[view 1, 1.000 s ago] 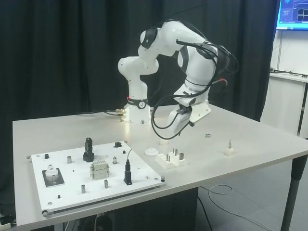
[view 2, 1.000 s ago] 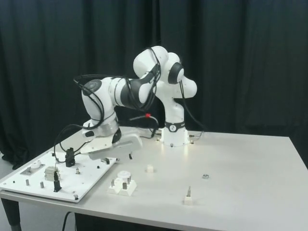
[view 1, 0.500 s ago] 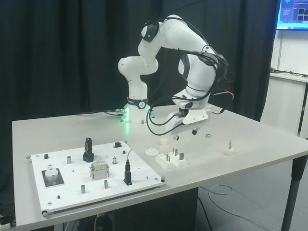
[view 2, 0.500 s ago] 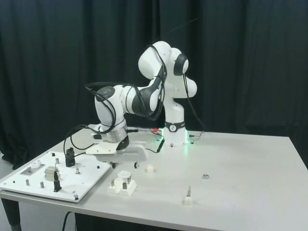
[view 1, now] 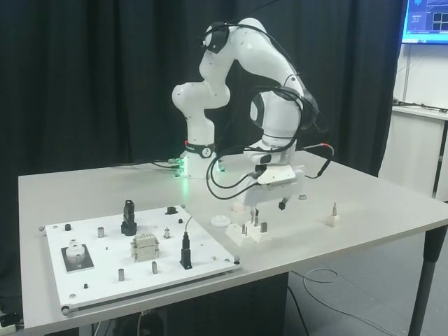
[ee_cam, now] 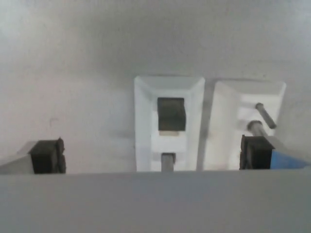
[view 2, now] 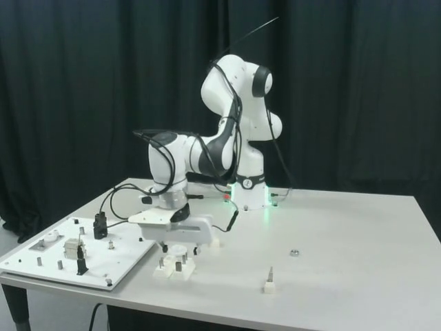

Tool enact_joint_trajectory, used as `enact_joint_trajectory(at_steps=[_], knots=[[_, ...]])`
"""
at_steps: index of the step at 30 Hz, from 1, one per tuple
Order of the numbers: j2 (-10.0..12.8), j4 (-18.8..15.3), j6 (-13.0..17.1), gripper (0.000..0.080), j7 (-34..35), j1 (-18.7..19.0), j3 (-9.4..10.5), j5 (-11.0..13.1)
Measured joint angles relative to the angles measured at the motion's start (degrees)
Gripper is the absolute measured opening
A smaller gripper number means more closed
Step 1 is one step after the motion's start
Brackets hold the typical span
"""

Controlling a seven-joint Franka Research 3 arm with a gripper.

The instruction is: Pick square peg 4.

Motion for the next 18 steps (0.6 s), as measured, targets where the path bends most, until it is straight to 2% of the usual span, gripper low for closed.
enact_joint_trajectory(at_steps=[9, 18], knots=[[-0.95, -5.59, 7.86, 0.0800, 0.34, 0.66, 0.92, 0.79], [-1.07, -8.52, 13.09, 0.0800, 1.82, 1.13, 1.17, 0.83]])
